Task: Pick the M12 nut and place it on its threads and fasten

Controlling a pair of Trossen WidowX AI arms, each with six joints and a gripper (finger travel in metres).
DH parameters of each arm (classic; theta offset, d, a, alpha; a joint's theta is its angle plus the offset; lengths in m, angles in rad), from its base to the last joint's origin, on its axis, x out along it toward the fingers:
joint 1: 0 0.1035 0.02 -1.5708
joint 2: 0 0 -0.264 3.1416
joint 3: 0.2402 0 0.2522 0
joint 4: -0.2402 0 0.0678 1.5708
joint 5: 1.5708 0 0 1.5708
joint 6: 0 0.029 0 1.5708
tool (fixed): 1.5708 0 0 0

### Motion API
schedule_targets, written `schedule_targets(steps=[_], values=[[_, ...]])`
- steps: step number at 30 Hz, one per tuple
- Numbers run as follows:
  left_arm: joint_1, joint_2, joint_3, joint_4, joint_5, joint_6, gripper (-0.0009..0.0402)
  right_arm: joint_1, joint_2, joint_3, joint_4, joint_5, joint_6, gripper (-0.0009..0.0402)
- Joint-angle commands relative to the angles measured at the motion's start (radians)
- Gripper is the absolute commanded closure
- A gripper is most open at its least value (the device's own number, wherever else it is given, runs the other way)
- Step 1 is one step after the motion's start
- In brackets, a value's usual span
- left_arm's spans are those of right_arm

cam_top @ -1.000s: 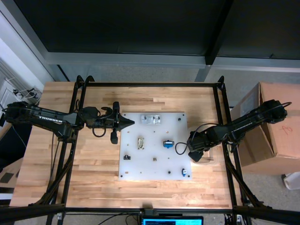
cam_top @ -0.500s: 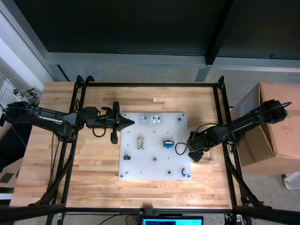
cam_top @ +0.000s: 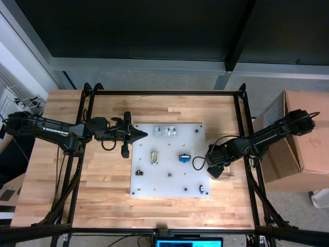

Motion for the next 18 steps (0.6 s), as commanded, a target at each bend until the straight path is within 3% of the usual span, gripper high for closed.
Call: schedule_targets(steps=[1,5,18], values=[[0.000,0.000,0.000,0.000,0.000,0.000,0.0393,0.000,0.000,0.000,0.001,0.003,-0.006,0.0248],[0.000,0.000,0.000,0.000,0.000,0.000,0.0393,0.000,0.000,0.000,0.002,0.023,-0.006,0.0272],[0.000,0.000,0.000,0.000,0.000,0.000,0.0393,0.001,0.000,0.000,0.001,0.015,-0.012,0.0324]])
